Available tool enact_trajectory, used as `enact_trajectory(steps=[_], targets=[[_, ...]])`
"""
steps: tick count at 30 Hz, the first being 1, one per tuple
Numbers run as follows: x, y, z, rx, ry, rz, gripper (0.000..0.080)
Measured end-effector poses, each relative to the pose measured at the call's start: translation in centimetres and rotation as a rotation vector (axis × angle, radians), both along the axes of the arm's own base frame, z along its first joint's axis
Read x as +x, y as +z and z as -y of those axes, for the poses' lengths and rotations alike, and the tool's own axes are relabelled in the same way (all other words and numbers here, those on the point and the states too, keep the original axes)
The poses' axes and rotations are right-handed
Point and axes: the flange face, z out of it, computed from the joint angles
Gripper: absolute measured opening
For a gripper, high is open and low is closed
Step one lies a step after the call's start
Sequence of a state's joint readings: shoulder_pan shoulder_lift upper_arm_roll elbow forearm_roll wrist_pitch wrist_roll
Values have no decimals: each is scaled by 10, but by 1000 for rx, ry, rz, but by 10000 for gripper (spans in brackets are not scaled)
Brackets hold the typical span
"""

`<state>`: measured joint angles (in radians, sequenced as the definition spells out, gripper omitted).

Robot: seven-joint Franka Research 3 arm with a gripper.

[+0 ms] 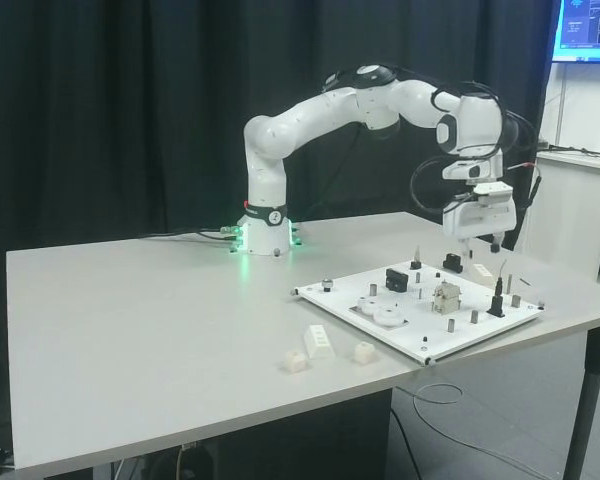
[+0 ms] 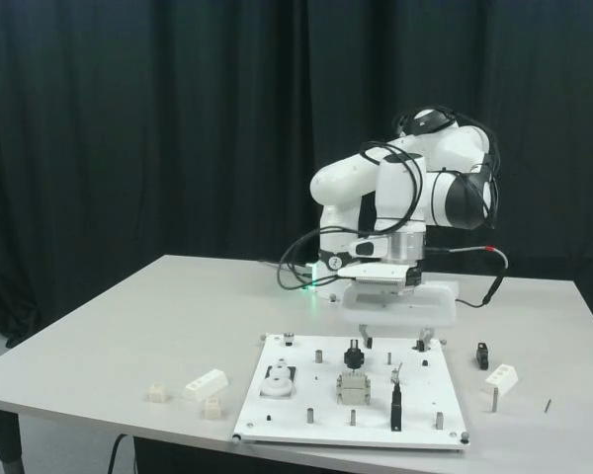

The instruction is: Remove USB.

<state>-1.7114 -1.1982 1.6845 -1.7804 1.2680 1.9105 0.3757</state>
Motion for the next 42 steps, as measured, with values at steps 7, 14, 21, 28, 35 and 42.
enact_trajectory(steps=[7, 14, 21, 28, 35, 42], targets=[[7, -5, 8, 40, 6, 5, 800], [16, -7, 5, 53, 30, 9, 800], [24, -12, 1, 50, 44, 14, 800], [32, -21, 0, 44, 49, 15, 800], [39, -31, -2, 41, 56, 8, 800], [43, -36, -7, 49, 53, 2, 800]])
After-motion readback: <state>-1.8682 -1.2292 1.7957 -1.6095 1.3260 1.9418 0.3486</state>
